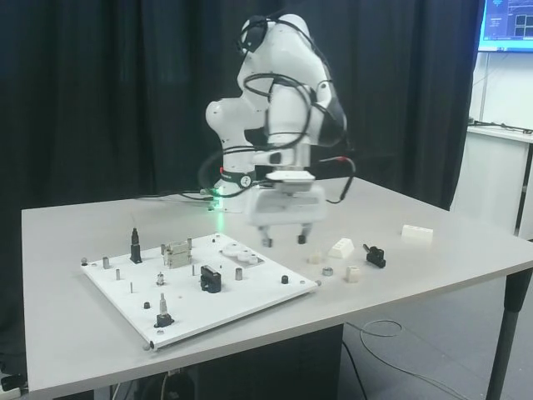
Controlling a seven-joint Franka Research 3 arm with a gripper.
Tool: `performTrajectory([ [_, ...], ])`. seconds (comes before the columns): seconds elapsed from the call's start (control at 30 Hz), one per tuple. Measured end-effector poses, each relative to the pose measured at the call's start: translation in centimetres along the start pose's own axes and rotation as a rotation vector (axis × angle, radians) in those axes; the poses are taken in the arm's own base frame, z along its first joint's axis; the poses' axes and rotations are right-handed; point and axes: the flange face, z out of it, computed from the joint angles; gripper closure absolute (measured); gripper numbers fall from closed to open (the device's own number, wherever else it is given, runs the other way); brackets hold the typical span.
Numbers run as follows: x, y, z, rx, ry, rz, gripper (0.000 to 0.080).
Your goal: Remove BNC.
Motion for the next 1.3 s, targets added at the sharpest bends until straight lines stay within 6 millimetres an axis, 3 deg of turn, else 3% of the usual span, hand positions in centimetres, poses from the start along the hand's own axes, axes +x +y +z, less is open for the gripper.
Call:
performTrajectory([
  [0.43,4.3,10.6,-0.8,-0.030,0.026,0.062,0.0003],
  [0.6,5.5,13.8,-1.4,-0.033,0.011,0.094,0.0003],
  [0.77,6.4,16.1,-1.8,-0.019,-0.017,0.160,0.0003],
  [0.93,7.1,18.1,-1.7,0.008,-0.028,0.356,0.0003],
  [1.3,7.4,21.1,-0.5,0.016,-0.037,0.585,0.0003],
])
